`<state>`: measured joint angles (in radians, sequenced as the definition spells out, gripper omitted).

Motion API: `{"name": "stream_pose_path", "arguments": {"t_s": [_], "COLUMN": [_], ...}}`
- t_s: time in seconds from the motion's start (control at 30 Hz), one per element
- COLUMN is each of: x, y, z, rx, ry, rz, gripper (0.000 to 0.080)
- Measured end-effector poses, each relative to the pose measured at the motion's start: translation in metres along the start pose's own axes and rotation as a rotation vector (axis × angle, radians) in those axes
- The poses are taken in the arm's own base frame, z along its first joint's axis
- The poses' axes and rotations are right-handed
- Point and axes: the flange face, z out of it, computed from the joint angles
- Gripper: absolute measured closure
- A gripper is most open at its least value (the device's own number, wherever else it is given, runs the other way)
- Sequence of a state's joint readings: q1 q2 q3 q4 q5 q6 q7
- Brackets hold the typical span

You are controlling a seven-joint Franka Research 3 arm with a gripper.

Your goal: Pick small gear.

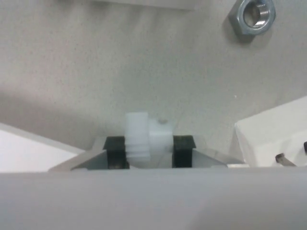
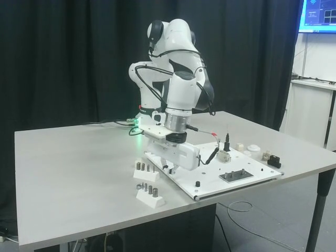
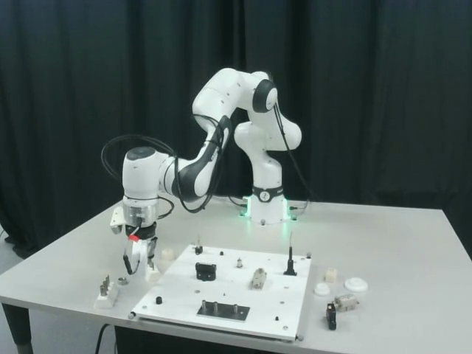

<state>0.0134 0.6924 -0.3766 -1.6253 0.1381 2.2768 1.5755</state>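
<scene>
hex nut (image 1: 251, 15) on grey table (image 2: 79, 157); white board (image 3: 228, 295) near front edge; black curtain (image 3: 383, 88) behind

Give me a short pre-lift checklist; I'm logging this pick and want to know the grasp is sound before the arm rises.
1. Small gear sits between both fingertips of the gripper: ok.
2. Black pads press the gear from either side: ok, as the wrist view shows it.
3. Gear seated squarely, not tilted: cannot tell.
4. Hex nut lies well apart from the gripper: ok.
5. White block beside the gripper does not touch the fingers: ok, but it is near.
6. Gear already off the grey table: cannot tell.
</scene>
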Motion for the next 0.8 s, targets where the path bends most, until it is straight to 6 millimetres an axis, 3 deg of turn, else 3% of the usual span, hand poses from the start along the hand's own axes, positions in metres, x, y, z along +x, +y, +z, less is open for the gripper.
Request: {"name": "stream_pose_path", "arguments": {"t_s": [0.8], "x": [-0.0037], "y": [0.0002], "z": [-0.0067], "rx": [0.003], "ry": [0.008], "rz": [-0.006], "gripper": [0.0611]}}
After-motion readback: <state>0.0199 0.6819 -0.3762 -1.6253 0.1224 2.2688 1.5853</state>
